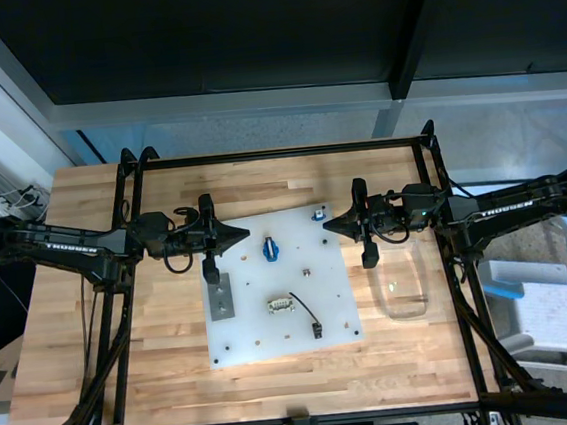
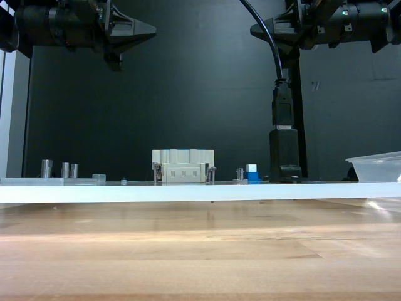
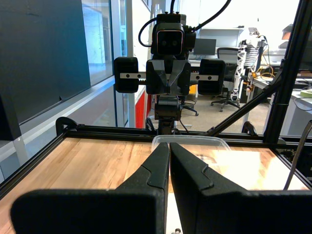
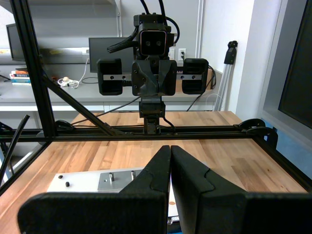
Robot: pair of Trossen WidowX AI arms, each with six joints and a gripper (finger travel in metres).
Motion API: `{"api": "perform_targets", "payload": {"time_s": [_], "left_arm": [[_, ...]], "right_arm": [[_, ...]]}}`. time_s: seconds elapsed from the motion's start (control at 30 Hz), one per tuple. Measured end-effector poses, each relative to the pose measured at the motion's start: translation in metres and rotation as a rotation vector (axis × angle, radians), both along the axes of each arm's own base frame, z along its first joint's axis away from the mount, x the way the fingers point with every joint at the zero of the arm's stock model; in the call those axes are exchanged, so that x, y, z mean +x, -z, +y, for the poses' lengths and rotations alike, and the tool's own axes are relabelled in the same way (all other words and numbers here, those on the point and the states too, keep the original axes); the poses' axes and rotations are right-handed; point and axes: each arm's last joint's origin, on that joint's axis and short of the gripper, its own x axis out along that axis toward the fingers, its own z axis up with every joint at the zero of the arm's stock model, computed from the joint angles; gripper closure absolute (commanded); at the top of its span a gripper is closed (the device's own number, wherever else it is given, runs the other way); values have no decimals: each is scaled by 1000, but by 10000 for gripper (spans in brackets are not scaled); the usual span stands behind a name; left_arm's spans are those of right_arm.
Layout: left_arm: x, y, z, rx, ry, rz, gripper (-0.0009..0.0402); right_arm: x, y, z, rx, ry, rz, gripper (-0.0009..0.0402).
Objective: Remove the USB connector from the USB hub and place in the container
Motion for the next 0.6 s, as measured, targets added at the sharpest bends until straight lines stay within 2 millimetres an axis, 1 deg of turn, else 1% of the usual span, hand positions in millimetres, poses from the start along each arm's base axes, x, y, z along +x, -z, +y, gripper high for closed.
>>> {"api": "perform_targets", "payload": {"time_s": [0.5,0.6], "left_arm": [[0,0,0,0,0,0,392],[0,0,0,0,0,0,392]], "right_arm": [[0,0,0,2,0,0,393],[1,-2,0,35,-2,12,393]]}}
